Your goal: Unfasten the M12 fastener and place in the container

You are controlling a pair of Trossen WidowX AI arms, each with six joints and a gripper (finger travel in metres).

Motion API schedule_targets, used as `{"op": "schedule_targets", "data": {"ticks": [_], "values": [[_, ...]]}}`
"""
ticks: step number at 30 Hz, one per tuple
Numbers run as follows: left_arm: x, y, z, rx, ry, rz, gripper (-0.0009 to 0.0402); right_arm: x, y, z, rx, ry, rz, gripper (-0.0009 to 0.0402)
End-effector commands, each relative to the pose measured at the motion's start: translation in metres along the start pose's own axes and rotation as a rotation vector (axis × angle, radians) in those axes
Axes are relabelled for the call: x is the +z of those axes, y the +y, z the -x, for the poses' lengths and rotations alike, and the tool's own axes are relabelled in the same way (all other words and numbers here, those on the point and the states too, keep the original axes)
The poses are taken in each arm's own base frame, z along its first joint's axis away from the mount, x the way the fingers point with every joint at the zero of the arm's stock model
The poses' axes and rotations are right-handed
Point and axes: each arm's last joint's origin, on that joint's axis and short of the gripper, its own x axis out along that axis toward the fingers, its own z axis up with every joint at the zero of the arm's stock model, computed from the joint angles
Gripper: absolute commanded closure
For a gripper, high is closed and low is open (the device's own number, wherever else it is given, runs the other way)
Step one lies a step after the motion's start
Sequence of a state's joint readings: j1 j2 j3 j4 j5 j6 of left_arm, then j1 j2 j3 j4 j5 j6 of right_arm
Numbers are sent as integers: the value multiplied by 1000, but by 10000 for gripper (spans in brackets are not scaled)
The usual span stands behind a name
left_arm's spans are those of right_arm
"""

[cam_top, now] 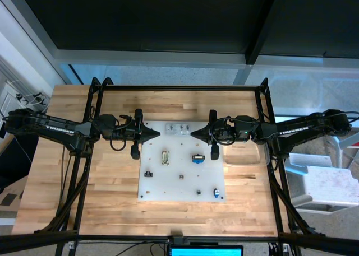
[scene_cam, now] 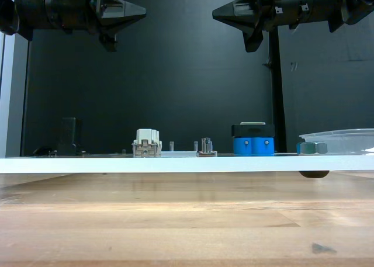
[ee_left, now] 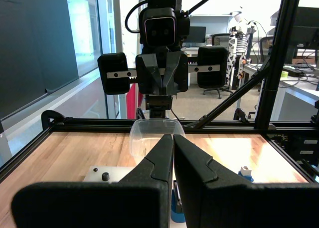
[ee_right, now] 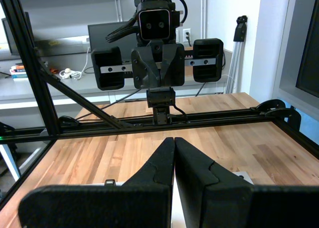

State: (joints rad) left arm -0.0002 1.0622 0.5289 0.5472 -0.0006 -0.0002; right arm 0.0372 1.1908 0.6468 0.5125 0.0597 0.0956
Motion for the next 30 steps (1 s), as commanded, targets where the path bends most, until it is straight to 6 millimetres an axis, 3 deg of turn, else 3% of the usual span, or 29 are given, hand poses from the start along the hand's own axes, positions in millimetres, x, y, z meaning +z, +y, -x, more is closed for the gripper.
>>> {"op": "schedule_targets", "data": {"ticks": [1,16,20,24,30], "values": [[0,0,0,0,0,0,393,5,2,0,19,-47,45,393],[0,0,0,0,0,0,393,5,4,-1,24,-16,47,393],[0,0,0,0,0,0,393,9,13,-3,44,103,46,393],[0,0,0,0,0,0,393,13,22,-5,45,292,-61,393],[0,0,0,0,0,0,393,17,49,-10,59,547,-110,393]]}}
